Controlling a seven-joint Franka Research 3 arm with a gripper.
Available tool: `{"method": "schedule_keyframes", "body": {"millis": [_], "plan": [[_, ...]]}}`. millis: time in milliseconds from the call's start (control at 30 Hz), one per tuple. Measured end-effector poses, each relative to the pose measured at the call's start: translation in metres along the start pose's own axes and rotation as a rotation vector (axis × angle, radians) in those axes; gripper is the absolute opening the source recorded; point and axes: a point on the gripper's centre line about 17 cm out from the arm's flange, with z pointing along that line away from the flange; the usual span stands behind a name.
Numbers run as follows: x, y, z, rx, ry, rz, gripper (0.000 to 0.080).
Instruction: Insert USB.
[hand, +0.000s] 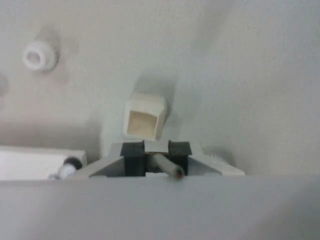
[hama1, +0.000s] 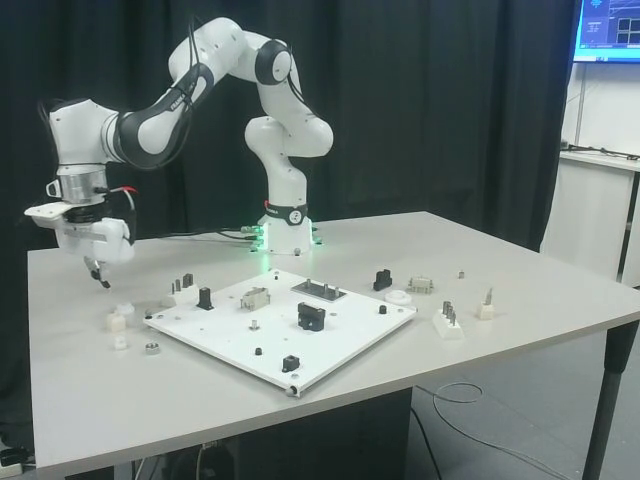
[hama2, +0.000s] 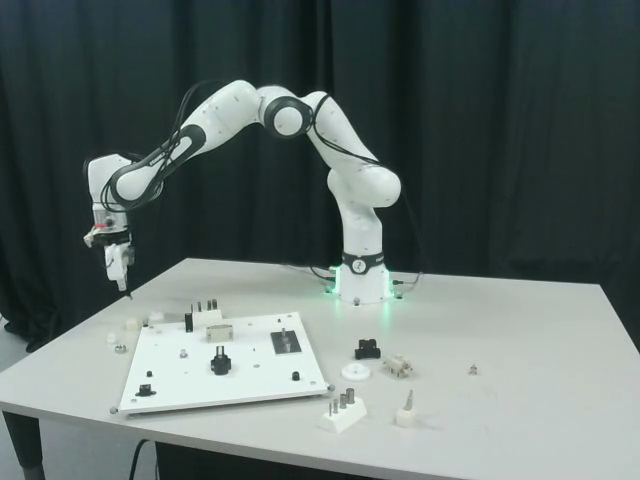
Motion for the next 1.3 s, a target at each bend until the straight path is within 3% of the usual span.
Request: {"method": "schedule_keyframes", "body": {"millis": [300,667,1100,1300], "plan": [[-0.032,-0.005,-0.004,0.046,-0.046,-0.152,0.0094],[-0.079,-0.021,-0.008,0.124,-0.068,-0.378,0.0094],[-0.109,-0.047,-0.008,0.187,-0.026,-0.630,0.0094],[-0.122,-0.062,-0.007,0.203,-0.012,-0.727,0.0094]]}}
